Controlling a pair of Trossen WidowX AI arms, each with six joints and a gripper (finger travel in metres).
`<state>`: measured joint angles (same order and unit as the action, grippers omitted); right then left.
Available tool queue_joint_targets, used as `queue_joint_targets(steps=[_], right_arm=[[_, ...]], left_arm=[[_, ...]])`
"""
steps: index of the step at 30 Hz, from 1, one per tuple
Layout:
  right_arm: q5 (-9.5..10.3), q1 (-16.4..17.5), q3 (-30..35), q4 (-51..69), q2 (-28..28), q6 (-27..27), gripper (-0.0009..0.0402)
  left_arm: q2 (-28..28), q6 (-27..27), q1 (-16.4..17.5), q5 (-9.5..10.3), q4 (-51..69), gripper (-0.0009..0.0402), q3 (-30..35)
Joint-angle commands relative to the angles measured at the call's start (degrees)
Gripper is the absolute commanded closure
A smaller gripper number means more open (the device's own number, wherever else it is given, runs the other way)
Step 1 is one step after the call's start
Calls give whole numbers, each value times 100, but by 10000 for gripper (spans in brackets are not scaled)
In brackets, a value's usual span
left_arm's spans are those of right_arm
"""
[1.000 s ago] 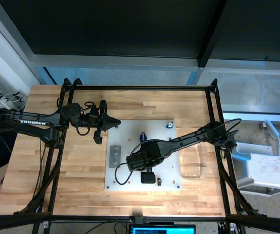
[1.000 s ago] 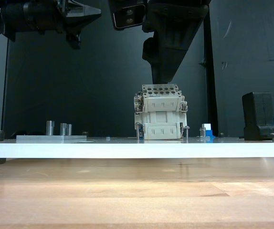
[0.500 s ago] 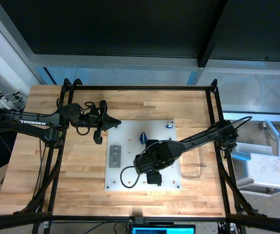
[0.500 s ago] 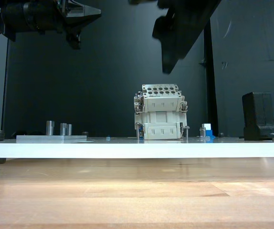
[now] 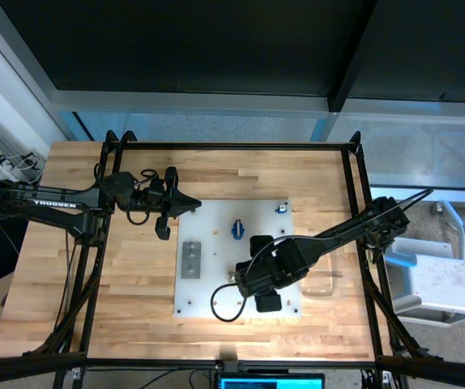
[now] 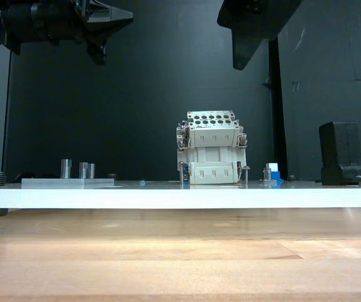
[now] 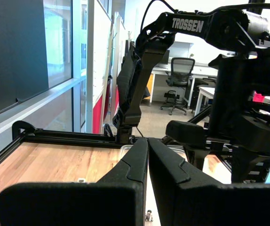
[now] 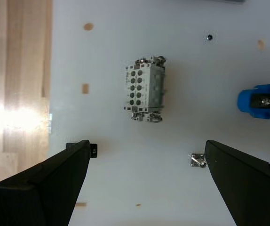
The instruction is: Pick the HAN10E connector and install in the HAN10E hub
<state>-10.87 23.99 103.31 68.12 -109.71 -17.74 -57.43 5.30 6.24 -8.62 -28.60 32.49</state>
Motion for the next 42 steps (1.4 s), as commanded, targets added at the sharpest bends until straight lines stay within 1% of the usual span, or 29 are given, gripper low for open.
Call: queue_joint_targets(steps=[1, 17, 20, 21, 23, 24, 30, 32, 33, 34, 36, 38, 40, 42], right_arm=[[-7, 9, -15, 15, 13, -46, 51], [-7, 28, -15, -4, 13, -39, 51], [-33, 28, -15, -7, 11, -33, 51], [-111, 28, -15, -9, -11, -35, 51], [-389, 31, -15, -15, -66, -35, 51], [-468, 33, -15, -35, -116, -37, 51], [-468, 74, 170, -238, -555, -46, 52], [-487, 92, 297, -247, -728, -138, 52], [-540, 92, 369, -243, -820, -181, 52], [-640, 98, 433, -238, -903, -289, 52], [-780, 125, 533, -236, -1045, -326, 52], [-890, 153, 645, -219, -1191, -341, 52], [-946, 168, 778, -164, -1311, -343, 52], [-1091, 186, 905, -72, -1438, -339, 52]], left_arm=[[-2, -2, 2, 0, -2, 393, 2], [-2, -2, 2, 0, 0, 393, 2], [-2, -2, 0, 0, -2, 393, 2], [-2, -2, 2, 0, -2, 393, 2], [-2, -2, 0, 0, 0, 393, 2], [-2, -2, 2, 0, -2, 393, 2], [-2, -2, 2, 0, -2, 393, 2], [-2, -2, 0, 0, -2, 393, 2], [-2, -2, 2, 0, 0, 393, 2], [-2, -2, 0, 0, 0, 393, 2], [-2, -2, 2, 0, 0, 393, 2], [-2, -2, 2, 0, 0, 393, 2], [-2, -2, 2, 0, -2, 393, 2], [-2, -2, 2, 0, 0, 393, 2]])
